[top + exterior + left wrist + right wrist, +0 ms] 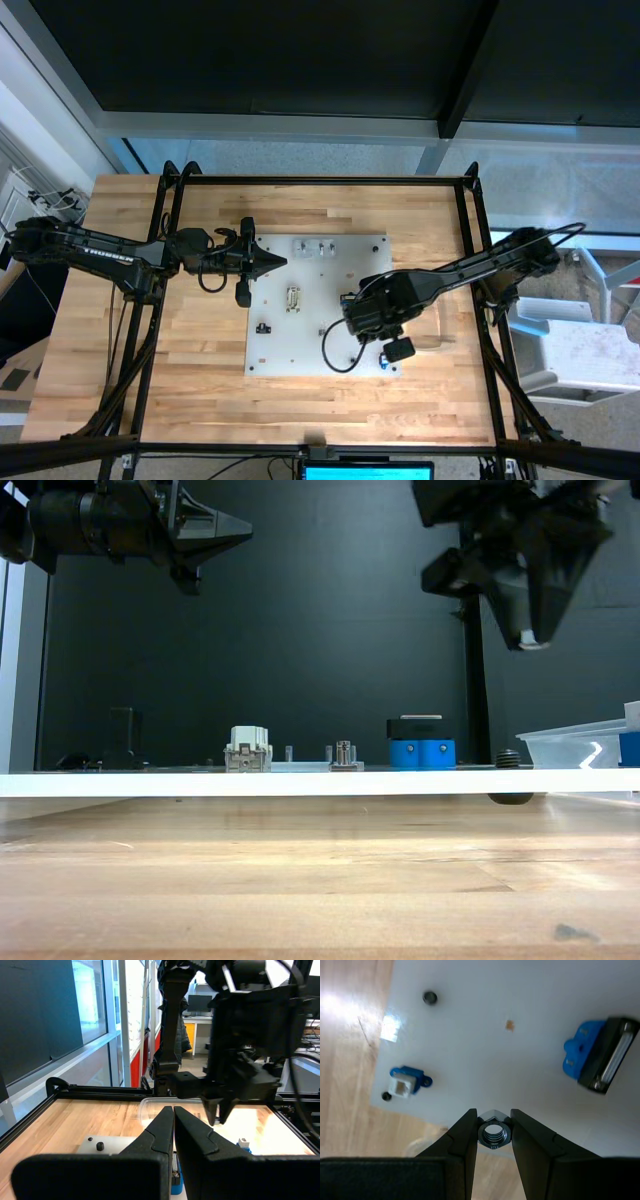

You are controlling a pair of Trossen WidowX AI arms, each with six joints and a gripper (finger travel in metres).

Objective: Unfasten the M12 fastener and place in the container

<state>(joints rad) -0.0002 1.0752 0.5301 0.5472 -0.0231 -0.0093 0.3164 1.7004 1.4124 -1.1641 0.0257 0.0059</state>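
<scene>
Right wrist view: right gripper (492,1118) clamps the silver nut (493,1135) between its fingertips (464,1132), above the white board (495,1035); left gripper (174,1109) hangs clenched, well apart.

Glossy silver metal with a threaded bore, the M12 nut (494,1135) is pinched between the matt black plastic jaws of the right gripper (493,1116), held above the board's 4 o'clock. The left gripper (173,1109), in the same dull black and with its jaws pressed together, hangs at the board's 10 o'clock. The white board (495,1035) is smooth and faintly shiny. The worktop (200,400) is pale, satin-finished wood strips. The container (575,745) is clear plastic.
</scene>
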